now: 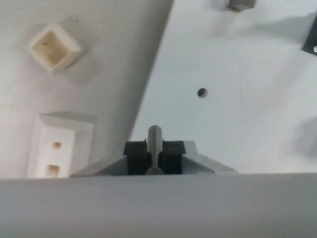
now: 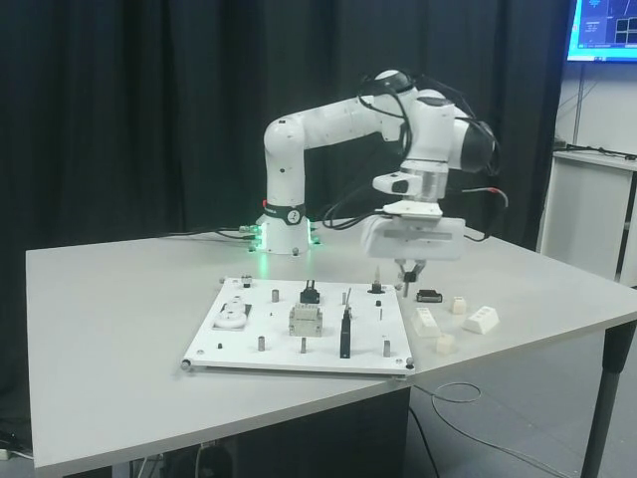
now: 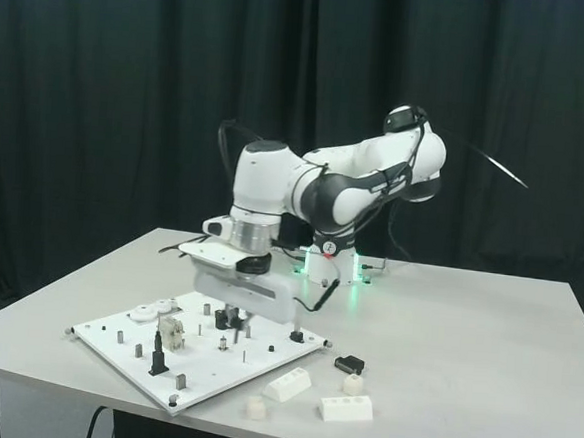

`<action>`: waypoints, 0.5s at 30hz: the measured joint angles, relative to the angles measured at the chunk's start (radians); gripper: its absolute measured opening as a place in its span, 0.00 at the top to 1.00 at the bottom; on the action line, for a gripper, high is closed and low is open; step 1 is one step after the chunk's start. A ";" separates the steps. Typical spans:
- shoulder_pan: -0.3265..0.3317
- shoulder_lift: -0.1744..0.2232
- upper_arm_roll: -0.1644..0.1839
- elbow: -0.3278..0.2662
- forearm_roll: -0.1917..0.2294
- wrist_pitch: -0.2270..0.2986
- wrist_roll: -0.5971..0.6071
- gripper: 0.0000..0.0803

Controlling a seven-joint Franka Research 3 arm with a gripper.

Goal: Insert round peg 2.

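My gripper [image 1: 154,157] is shut on a grey round peg [image 1: 154,140], which stands upright between the two black pads [image 1: 135,154]. In the wrist view a small dark round hole [image 1: 202,92] shows in the white board [image 1: 257,114], a short way beyond the peg tip. The room views place the gripper [image 2: 406,269] [image 3: 233,320] just above the board [image 2: 234,351] [image 3: 211,379], near its edge on the side of the loose blocks. The peg is too small to make out in the room views.
The board carries several small pegs, a black upright part [image 2: 345,334] and a grey connector block [image 2: 305,319]. Beside it on the table lie several white blocks [image 2: 482,319] [image 1: 54,47] [image 1: 59,148] and a black connector [image 2: 430,296].
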 joint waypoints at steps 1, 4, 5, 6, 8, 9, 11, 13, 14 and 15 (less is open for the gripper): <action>-0.005 0.003 0.000 -0.003 0.009 0.000 -0.005 0.92; -0.020 0.012 0.002 -0.008 0.039 0.000 -0.011 0.92; -0.025 0.015 0.003 -0.009 0.047 0.000 -0.011 0.92; -0.029 0.017 0.004 -0.010 0.055 0.000 -0.011 0.92; -0.038 0.018 0.009 -0.012 0.070 0.002 -0.011 0.92; -0.042 0.018 0.012 -0.013 0.077 0.003 -0.011 0.92; -0.049 0.018 0.017 -0.014 0.089 0.005 -0.011 0.92; -0.056 0.018 0.022 -0.015 0.099 0.008 -0.011 0.92; -0.060 0.019 0.025 -0.015 0.104 0.010 -0.011 0.92; -0.063 0.019 0.028 -0.015 0.109 0.011 -0.011 0.92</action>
